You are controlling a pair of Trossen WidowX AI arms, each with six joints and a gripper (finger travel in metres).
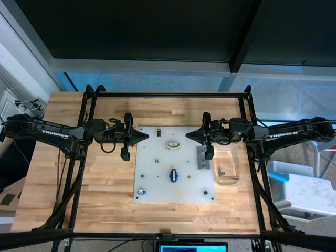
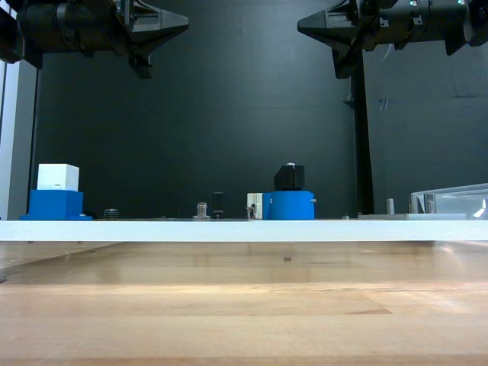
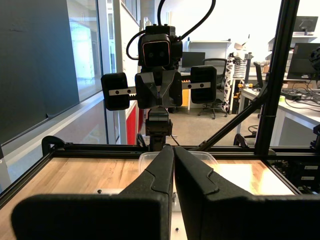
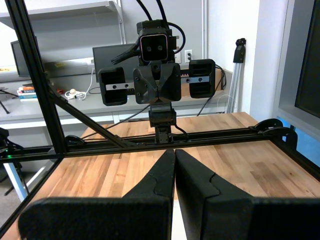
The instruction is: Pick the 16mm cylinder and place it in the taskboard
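Note:
The taskboard (image 1: 157, 178) is a white square plate in the middle of the table, with a blue fitting (image 1: 173, 175) and a grey block (image 1: 202, 157) on it. A small grey upright peg (image 1: 222, 171), probably the 16mm cylinder, stands in the clear tray (image 1: 233, 169) just right of the board, and it shows again in the low view (image 2: 390, 206). My left gripper (image 1: 146, 135) hovers shut and empty over the board's far left corner. My right gripper (image 1: 189, 134) hovers shut and empty over the far right part, its tips facing the left one. Both pairs of fingers (image 3: 165, 160) (image 4: 167, 162) meet.
A black frame (image 1: 168, 95) runs around the wooden table. A blue base with a white cube (image 2: 57, 194) sits at the board's near left corner. Small connectors (image 1: 172, 145) stand on the far part of the board. The blue fitting (image 2: 291, 204) rises above the board's surface.

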